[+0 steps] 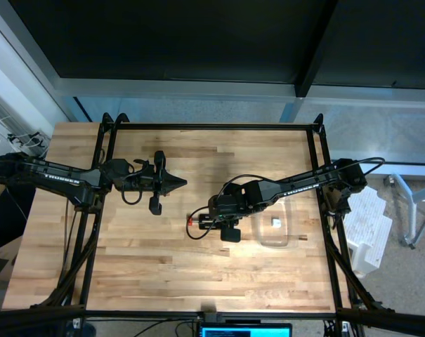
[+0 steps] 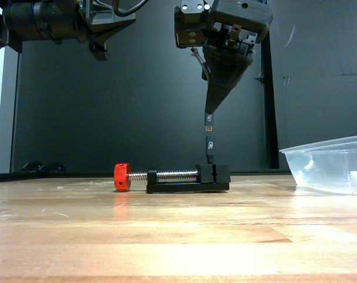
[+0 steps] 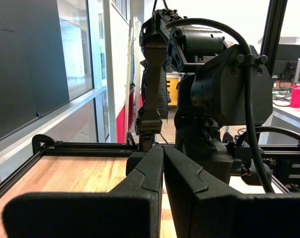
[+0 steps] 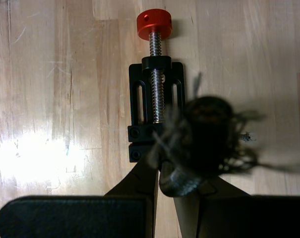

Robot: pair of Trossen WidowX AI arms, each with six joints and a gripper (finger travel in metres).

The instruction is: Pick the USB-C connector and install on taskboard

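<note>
The taskboard [image 2: 187, 177] is a small black block with a threaded screw, a red-orange tab [image 2: 122, 177] and a thin dark upright pin [image 2: 210, 147]. It lies mid-table in the high view [image 1: 200, 221]. My right gripper [image 2: 209, 112] points straight down above the pin, shut on the USB-C connector [image 2: 209, 122]. The connector's metal tip hangs a small gap above the pin. In the right wrist view the taskboard [image 4: 140, 104] lies under the shut right gripper [image 4: 157, 171], and a blurred dark cable [image 4: 204, 139] covers part of it. My left gripper [image 1: 180, 183] hovers shut and empty, away to the left.
A clear plastic tray [image 1: 275, 225] stands just right of the taskboard, with a small white item inside; its rim [image 2: 326, 147] rises at the low view's right. A black frame rail [image 1: 212, 127] borders the wooden table.
</note>
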